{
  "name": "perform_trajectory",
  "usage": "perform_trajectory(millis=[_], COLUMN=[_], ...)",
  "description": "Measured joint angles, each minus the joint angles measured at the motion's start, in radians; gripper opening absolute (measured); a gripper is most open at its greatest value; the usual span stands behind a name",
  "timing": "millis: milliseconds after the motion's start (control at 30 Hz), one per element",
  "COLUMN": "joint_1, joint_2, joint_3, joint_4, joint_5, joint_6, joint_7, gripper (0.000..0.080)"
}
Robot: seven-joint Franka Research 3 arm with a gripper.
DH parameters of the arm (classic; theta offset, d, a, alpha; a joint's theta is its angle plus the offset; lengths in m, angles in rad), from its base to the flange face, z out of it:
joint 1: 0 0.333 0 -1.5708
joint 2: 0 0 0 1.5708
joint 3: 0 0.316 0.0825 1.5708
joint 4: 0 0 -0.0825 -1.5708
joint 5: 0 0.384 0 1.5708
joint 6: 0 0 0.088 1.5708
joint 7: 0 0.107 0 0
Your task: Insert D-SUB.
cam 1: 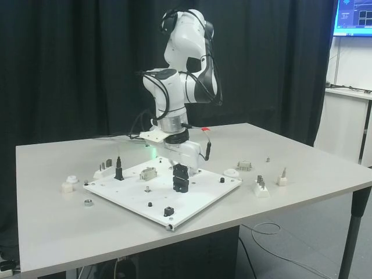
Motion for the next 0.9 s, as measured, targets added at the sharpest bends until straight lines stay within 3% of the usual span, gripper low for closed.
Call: perform_trajectory(millis=[900], joint_1=[0.0], joint_2=[-0.004], joint_3=[0.0], joint_4=[-0.006], joint_5=[0.007], joint_6=[0.0], joint_7=[0.013], gripper=[0.057])
